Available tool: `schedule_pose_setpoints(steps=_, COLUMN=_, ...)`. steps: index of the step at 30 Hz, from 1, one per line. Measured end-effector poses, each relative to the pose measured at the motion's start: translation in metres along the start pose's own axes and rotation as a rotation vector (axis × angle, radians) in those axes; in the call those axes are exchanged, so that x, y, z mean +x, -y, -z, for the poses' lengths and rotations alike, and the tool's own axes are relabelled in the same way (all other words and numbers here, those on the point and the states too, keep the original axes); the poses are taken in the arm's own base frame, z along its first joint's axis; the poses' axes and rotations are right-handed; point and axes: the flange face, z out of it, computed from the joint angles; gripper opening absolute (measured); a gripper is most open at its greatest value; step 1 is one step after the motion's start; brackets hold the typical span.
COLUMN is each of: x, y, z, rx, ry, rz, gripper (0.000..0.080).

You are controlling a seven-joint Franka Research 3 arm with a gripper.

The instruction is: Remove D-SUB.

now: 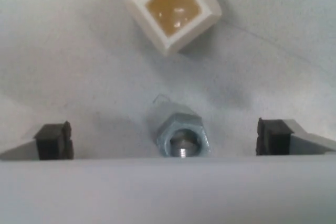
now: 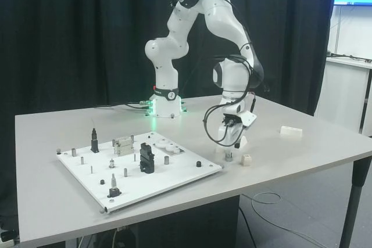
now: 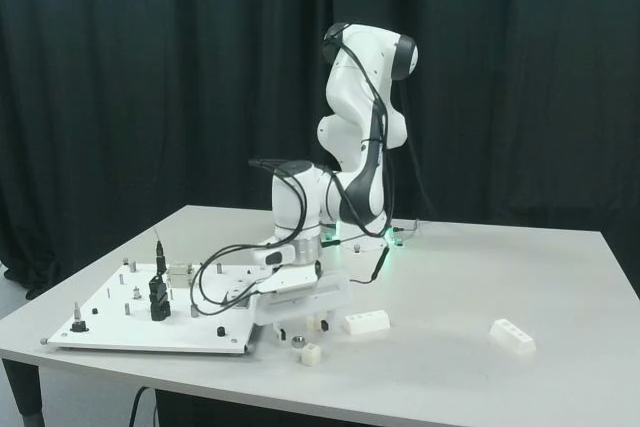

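Wrist view: hand [image 1: 163,139] fingers wide apart, holding nothing; a nut [image 1: 181,136] lies on the desk [image 1: 63,51] between them, a white block [image 1: 173,9] beyond.

First room view: hand low beside the board [image 2: 174,181]. D-SUB cannot be identified.

Second room view: white blocks [image 3: 366,322] lie off-board. Removal appears not yet done.

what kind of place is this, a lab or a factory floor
Most likely a robotics lab: a white arm bolted on a grey table, a white task board of small fittings, and black curtains behind.
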Motion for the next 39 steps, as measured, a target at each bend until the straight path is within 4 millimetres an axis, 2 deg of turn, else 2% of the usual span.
schedule_pose_setpoints(steps=1, x=0.0, y=0.001, z=0.002, rx=-0.002, ry=0.0, rz=0.001, gripper=0.0618)
schedule_pose_setpoints(steps=2, x=0.0, y=0.002, z=0.005, rx=-0.003, ry=-0.001, rz=0.003, gripper=0.0789)
schedule_pose_setpoints(steps=13, x=0.0, y=0.007, z=0.028, rx=-0.026, ry=0.009, rz=0.018, gripper=0.08)
schedule_pose_setpoints(steps=29, x=0.002, y=0.006, z=0.044, rx=-0.037, ry=-0.001, rz=0.008, gripper=0.08)
schedule_pose_setpoints(steps=34, x=0.007, y=0.0, z=0.049, rx=-0.054, ry=-0.013, rz=0.012, gripper=0.08)
schedule_pose_setpoints(steps=39, x=0.016, y=-0.019, z=0.061, rx=-0.092, ry=-0.037, rz=0.011, gripper=0.08)
